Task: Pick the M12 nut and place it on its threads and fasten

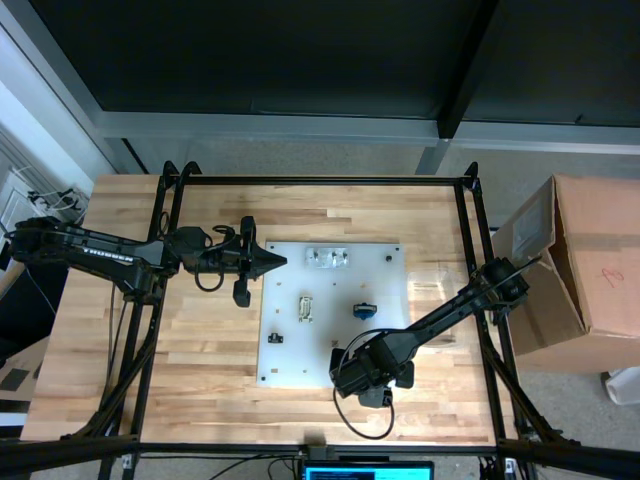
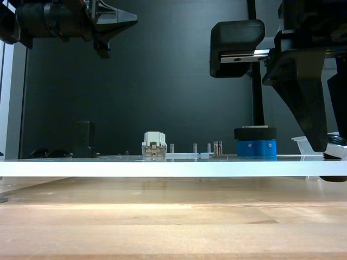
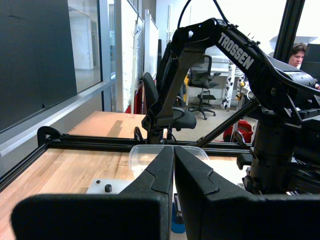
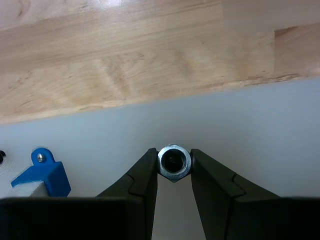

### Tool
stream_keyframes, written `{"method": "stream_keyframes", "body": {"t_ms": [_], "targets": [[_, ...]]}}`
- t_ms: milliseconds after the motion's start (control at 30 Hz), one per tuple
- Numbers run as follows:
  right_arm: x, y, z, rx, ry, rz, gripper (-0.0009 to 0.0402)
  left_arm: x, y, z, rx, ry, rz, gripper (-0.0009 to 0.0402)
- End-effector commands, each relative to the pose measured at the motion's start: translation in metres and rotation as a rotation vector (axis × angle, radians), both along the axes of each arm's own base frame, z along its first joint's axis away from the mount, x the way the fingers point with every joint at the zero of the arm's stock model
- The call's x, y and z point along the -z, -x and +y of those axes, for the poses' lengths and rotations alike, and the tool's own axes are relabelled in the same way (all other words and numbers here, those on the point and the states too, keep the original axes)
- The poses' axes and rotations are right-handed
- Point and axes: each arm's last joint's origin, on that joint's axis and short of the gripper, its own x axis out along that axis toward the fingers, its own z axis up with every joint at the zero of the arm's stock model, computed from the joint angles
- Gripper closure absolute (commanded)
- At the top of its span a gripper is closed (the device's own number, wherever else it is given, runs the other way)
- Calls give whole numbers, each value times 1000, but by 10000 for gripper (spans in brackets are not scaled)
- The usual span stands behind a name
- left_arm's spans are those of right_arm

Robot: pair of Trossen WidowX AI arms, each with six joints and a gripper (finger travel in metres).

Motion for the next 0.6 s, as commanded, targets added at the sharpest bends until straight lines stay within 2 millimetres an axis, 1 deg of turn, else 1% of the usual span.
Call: {"method": "stream_keyframes", "body": {"t_ms": [33,333,600], "targets": [[-1,1,-1,1,5,6,393,0,0,0,0,0,-1,393],[-9,1,-4,7,11,-26,393,0,0,0,0,0,0,393],[-23,1,-4,8,-32,-84,393,0,0,0,0,0,0,393]]}}
